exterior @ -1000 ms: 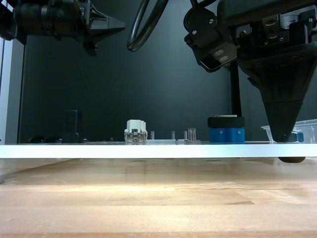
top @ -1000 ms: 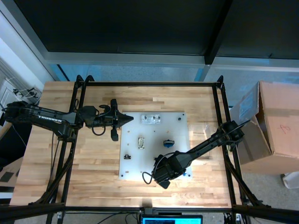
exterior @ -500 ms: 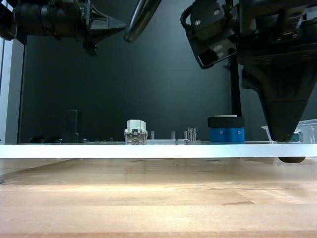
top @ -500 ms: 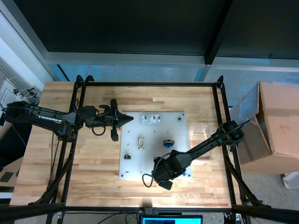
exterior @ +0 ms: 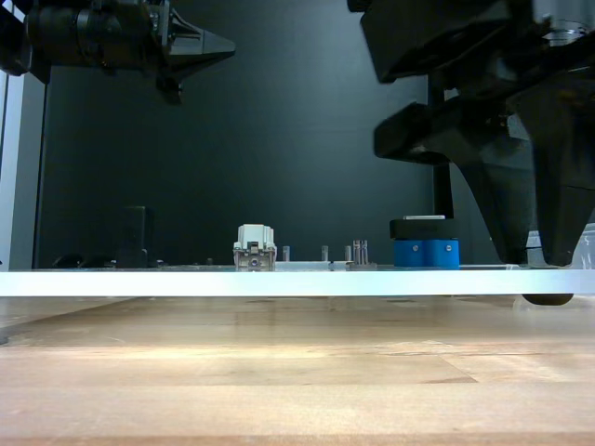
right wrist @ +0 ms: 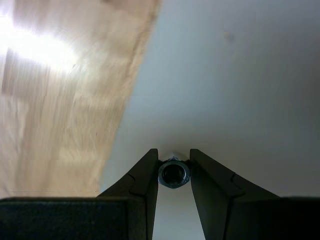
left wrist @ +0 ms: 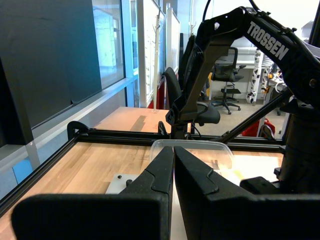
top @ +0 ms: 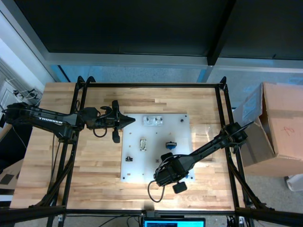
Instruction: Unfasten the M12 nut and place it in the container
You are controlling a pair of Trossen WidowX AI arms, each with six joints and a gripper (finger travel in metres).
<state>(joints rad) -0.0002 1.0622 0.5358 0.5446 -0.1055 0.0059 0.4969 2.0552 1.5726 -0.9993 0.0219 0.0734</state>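
Pale wood planks make up the surface (top: 94, 165), ringed by a black frame (top: 151, 85), with a dark wall behind it and a cardboard box (top: 277, 127) off its right side. A white board (top: 137, 165) lies in the middle of the surface.

The left end effector (top: 130, 121) hangs high above the board's far left corner, level and pointing toward the right arm. In the left wrist view its two fingers (left wrist: 160, 170) are pressed together with nothing between them. That view also shows the clear container (left wrist: 192, 146) lying beyond the fingertips.

The right end effector (top: 166, 176) points straight down at the board's near right edge. In the low view its tips (exterior: 544, 260) reach down almost to the board top. In the right wrist view the fingers (right wrist: 145, 172) are closed on the M12 nut (right wrist: 173, 173), a small silver ring with a dark centre, gripped on both flanks with the white board close behind it. The fingers hide the nut in the high and low views, so I cannot tell whether it sits on its stud or has lifted off.

Mid-board stand a small white connector (exterior: 255, 249) and a blue block (exterior: 425, 253) with a black cap.
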